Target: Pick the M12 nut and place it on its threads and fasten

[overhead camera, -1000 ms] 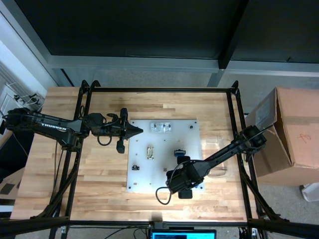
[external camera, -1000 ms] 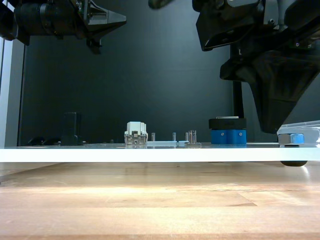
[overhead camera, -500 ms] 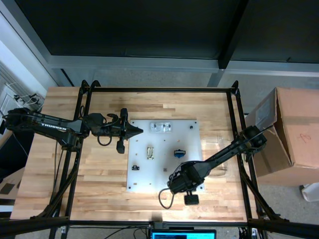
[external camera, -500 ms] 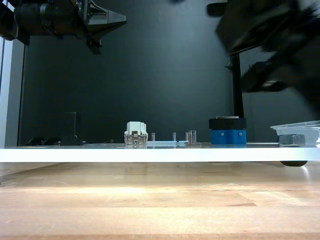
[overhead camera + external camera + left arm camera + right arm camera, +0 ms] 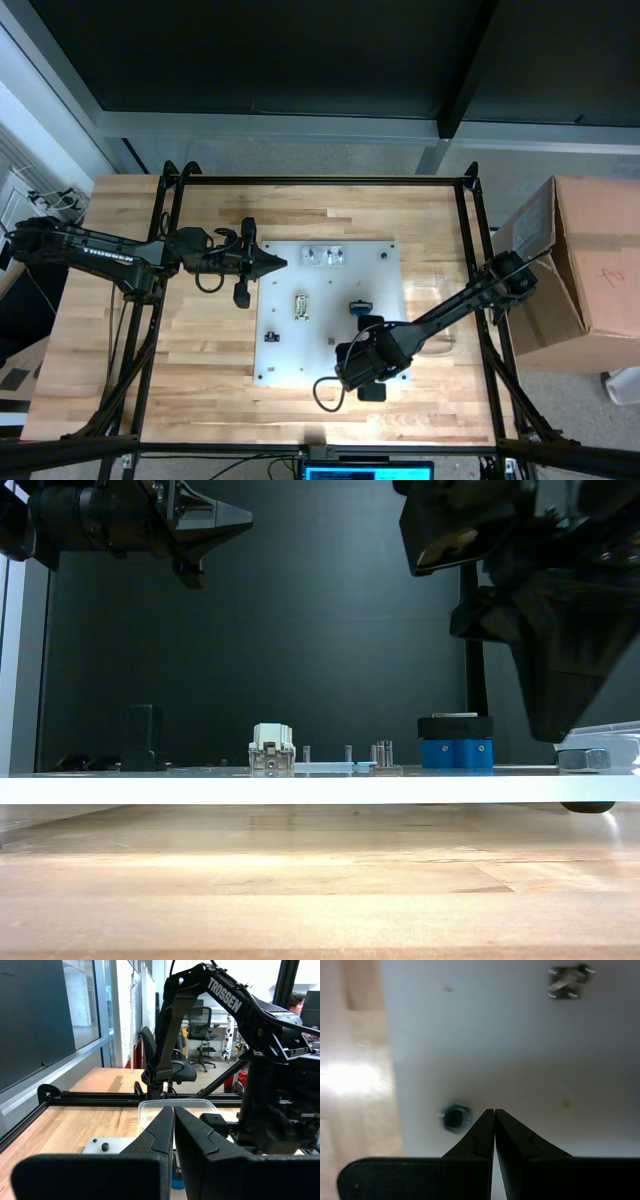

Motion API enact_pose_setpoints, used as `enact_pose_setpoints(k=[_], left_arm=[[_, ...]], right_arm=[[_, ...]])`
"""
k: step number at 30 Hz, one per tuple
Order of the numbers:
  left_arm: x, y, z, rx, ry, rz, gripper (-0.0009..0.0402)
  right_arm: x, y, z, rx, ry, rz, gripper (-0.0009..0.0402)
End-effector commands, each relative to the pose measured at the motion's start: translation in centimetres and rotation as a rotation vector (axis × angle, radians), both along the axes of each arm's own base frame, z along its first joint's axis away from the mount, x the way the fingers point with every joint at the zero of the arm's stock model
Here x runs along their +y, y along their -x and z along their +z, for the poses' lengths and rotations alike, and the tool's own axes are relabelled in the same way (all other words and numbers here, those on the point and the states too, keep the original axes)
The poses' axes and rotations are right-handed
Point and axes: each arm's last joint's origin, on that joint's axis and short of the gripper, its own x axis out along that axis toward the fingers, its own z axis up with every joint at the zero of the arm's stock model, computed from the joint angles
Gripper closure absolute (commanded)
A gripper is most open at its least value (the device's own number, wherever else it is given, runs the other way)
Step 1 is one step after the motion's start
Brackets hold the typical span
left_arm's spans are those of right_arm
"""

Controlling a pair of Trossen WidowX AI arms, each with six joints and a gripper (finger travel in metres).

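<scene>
Left tool (image 5: 281, 263) hangs high over the far left edge of the white board (image 5: 300, 352). You can see its arm stretched level from the bench's (image 5: 200, 400) left side, pointing right. In the left wrist view its fingers (image 5: 160, 1130) lie pressed together with nothing between them. The low view shows the same tool well above the board, its tip aimed right.

On the board, going rightward, you have a white connector (image 5: 272, 748) and then a blue-and-black block (image 5: 456, 742).

Your right arm reaches in from the bench's right edge on a diagonal toward the near left. Its wrist is bent so that the right tool (image 5: 494, 1111) points straight down at the board's near right part. Its fingers (image 5: 482, 1132) are closed tip to tip and grip nothing.

The M12 nut (image 5: 454, 1117) sits free on its stud, just beside those tips and not between them, close to the board's near edge. It shows a dark centre within its silver ring. In the low view the nut (image 5: 583, 759) sits low against the board, under the right tool's point.

Behind it stands the clear tray (image 5: 612, 736), right of the board. The right arm crosses above it in the high view, and you cannot tell what it holds.
</scene>
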Motion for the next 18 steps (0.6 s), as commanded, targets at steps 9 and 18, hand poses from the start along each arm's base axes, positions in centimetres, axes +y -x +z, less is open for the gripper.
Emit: enact_pose_setpoints(k=[9, 18], left_arm=[[0.0, 0.0, 0.0, 0.001, 0.0, 0.0, 0.0393], [0.0, 0.0, 0.0, 0.001, 0.0, 0.0, 0.0393]], right_arm=[[0.3, 0.7, -0.3, 0.134, -0.174, 0.049, 0.0393], [0.0, 1.0, 0.0, 0.128, -0.125, 0.04, 0.0393]])
